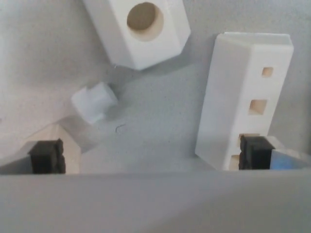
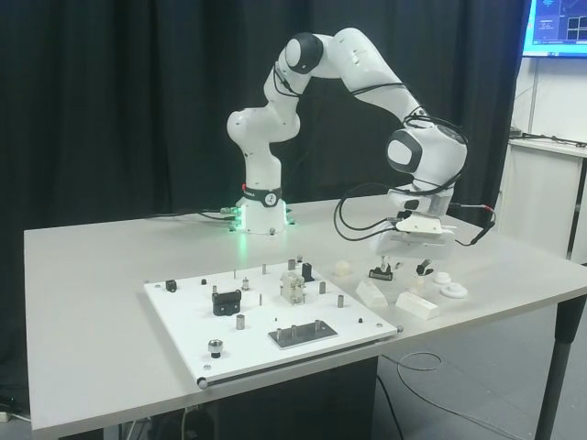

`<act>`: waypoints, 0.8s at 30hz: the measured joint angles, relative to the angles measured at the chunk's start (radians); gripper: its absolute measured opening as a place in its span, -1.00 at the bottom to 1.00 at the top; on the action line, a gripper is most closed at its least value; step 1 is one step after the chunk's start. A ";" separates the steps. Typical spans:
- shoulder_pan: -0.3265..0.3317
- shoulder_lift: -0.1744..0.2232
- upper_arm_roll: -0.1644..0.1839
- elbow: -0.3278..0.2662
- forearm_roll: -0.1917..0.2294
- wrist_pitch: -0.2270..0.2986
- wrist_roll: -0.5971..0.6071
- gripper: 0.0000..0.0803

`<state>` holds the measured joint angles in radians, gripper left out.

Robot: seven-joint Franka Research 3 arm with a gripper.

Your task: Remove waterproof.

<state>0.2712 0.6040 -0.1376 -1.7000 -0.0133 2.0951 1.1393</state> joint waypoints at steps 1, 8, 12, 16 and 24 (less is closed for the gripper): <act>0.000 0.000 0.000 0.000 0.000 0.000 0.000 0.99; 0.000 0.000 0.001 0.000 0.000 0.003 0.000 0.99; 0.000 0.000 0.001 0.000 -0.001 0.005 0.000 0.99; 0.000 0.000 0.000 0.000 -0.001 0.007 0.000 0.99; -0.002 0.000 -0.002 0.000 -0.001 0.012 0.000 0.99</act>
<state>0.2695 0.6039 -0.1393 -1.7003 -0.0148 2.1076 1.1393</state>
